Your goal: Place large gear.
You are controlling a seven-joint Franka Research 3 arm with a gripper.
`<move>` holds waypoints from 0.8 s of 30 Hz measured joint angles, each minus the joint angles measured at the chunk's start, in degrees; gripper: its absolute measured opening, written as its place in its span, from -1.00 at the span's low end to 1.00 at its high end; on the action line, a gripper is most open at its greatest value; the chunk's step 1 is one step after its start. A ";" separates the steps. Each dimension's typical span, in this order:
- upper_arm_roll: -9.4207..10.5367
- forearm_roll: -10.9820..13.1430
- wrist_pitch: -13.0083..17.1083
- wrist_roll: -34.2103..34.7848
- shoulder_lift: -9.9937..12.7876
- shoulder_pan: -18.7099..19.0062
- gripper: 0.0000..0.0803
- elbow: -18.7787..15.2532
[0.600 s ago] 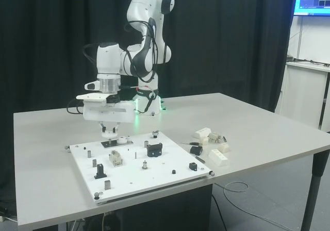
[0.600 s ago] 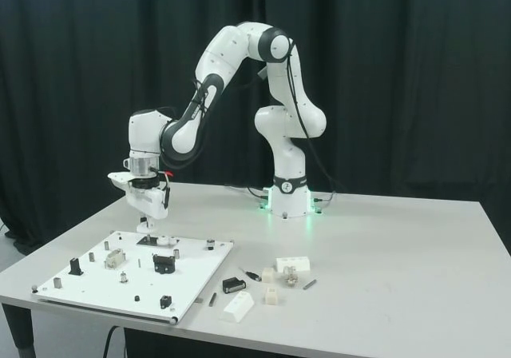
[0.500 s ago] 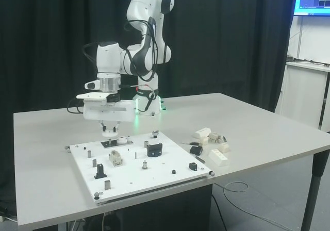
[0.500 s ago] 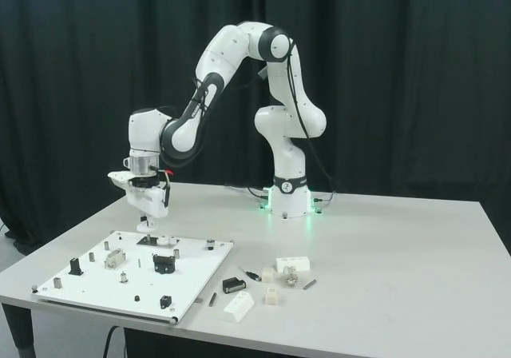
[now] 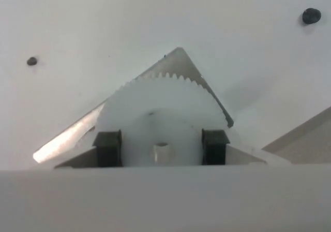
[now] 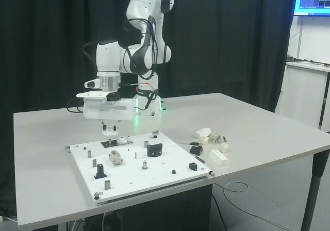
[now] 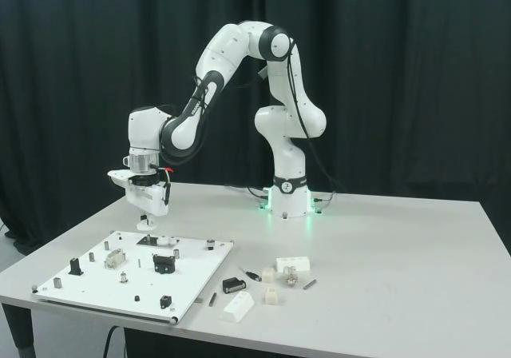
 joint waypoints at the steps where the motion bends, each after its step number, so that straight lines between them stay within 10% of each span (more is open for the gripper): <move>1: -0.01 0.00 -0.01 -0.02 0.00 0.00 -0.18 0.00; 24: -0.05 0.00 -0.08 -0.92 0.05 0.03 -0.18 -0.01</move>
